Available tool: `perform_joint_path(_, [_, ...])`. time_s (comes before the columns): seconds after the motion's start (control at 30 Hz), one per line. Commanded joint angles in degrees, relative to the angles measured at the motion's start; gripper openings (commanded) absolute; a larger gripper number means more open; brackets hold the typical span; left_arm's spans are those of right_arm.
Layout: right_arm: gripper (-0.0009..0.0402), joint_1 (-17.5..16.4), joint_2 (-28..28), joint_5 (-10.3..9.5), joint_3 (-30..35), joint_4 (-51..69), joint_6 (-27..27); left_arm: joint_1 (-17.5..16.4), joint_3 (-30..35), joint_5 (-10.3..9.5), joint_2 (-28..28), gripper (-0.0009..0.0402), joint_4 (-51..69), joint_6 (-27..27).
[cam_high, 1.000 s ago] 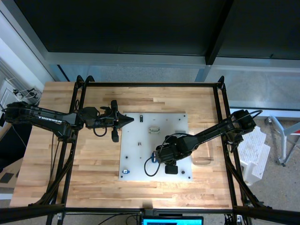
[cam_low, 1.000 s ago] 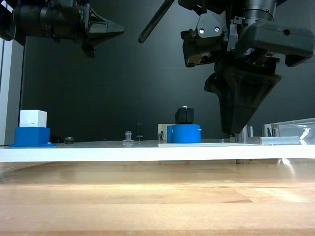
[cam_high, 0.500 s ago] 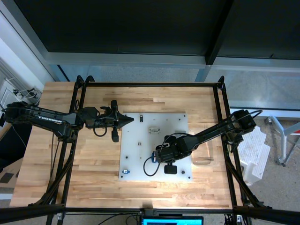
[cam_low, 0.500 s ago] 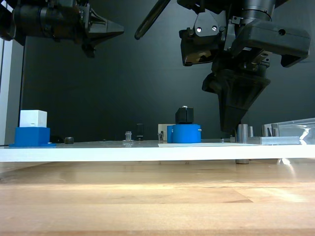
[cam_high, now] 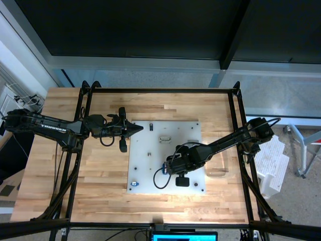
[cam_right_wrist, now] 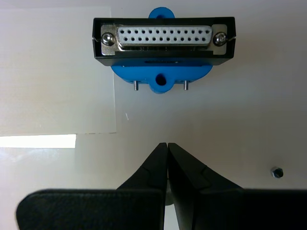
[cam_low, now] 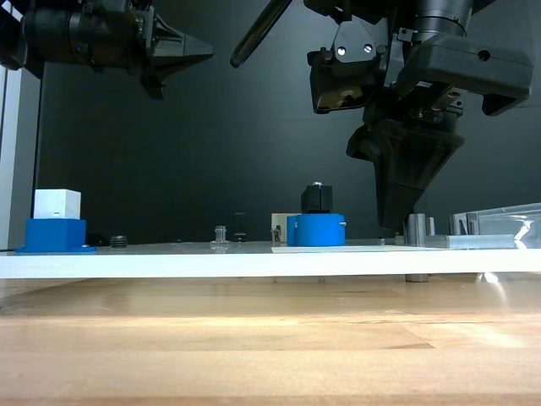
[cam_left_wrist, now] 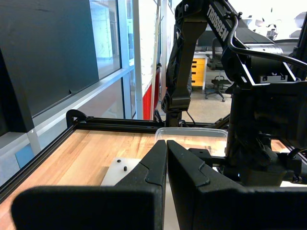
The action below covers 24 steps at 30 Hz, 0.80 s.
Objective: Remove the 16mm cylinder and place in the container
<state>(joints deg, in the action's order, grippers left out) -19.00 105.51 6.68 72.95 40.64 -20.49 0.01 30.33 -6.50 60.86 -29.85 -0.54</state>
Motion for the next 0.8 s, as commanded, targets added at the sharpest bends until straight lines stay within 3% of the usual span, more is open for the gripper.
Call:
perform_joint_path(0.03, [0.0000,0.0,-0.5,-0.04,0.3,0.0,0.0,0.0,0.0,0.02,0.0,0.0000,0.0,0.0])
perform_joint_path(0.53, [0.0001,0.2,-3.9,-0.31,5.5,10.1,-0.2,0.0,0.0,0.00,0.0,0.0000,0.0,0.0])
perform_joint_path(0.8, [0.0032,0.2,-3.9,-0.28,5.6,10.3,-0.3,0.0,0.0,0.02,0.0,0.0000,0.0,0.0])
